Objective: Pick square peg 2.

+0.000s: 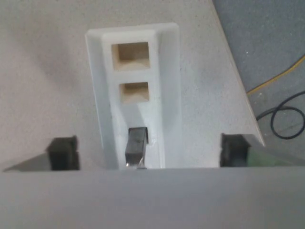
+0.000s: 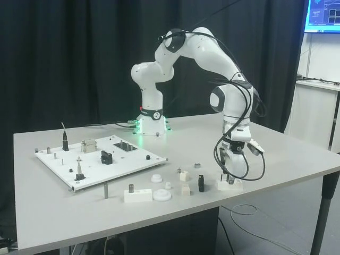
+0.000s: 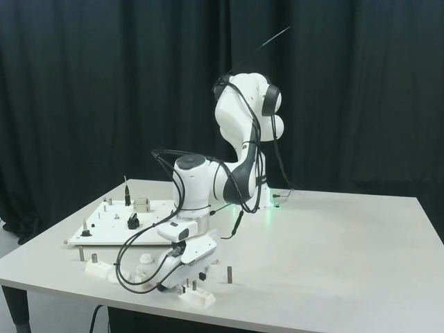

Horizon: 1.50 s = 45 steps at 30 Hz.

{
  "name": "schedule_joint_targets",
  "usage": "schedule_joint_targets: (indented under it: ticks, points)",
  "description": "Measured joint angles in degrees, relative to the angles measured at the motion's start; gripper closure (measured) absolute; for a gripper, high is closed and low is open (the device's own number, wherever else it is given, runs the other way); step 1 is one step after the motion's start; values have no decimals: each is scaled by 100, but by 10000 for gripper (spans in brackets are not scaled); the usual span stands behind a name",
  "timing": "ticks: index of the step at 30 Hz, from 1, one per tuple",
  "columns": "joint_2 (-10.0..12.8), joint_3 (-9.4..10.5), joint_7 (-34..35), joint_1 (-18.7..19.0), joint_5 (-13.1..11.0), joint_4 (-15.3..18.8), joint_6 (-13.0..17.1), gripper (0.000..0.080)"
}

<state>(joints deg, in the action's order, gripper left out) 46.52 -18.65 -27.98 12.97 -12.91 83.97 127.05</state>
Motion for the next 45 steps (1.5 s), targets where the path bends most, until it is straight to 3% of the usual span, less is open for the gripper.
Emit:
schedule_joint_targets:
  ticks: [1,9,10,15,16,21,22,29,45]
  points:
    - [13,0,11,0,0,-10,0,130]
    - [70,18,76,-1,0,-44,0,130]
    - [72,23,90,-1,0,-45,0,442]
    - [84,45,111,-1,0,-49,0,442]
    - [86,48,112,-1,0,-50,0,600]
    - [87,62,115,-1,0,-56,-2,600]
    - [87,64,117,-1,0,-57,-5,727]
    - [83,66,197,-1,9,-116,-120,727]
    - [-107,42,426,0,168,-388,-1015,726]
